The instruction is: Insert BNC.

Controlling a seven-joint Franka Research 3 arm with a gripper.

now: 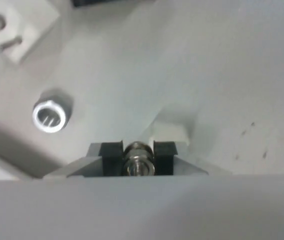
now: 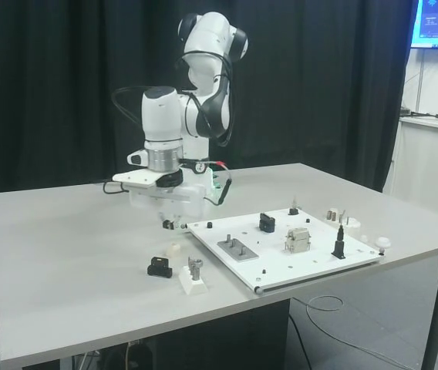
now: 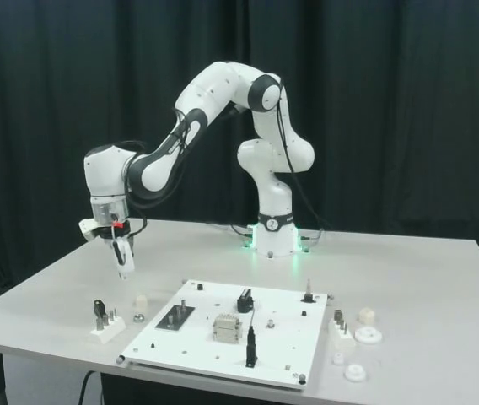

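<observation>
A: Status on the gripper?

B: Black fingers clamped on the metal plug, held in the air above the grey table. Plug sits upright between the pads.

A: What's underneath?

B: In the wrist view, bare table, a small white block just past the fingertips and a round metal socket off to one side.

A: And further out?

B: White board with mounted parts, well apart from the gripper. White stand with pins near the table's front edge. Arm base at the back, green light at its foot.
</observation>
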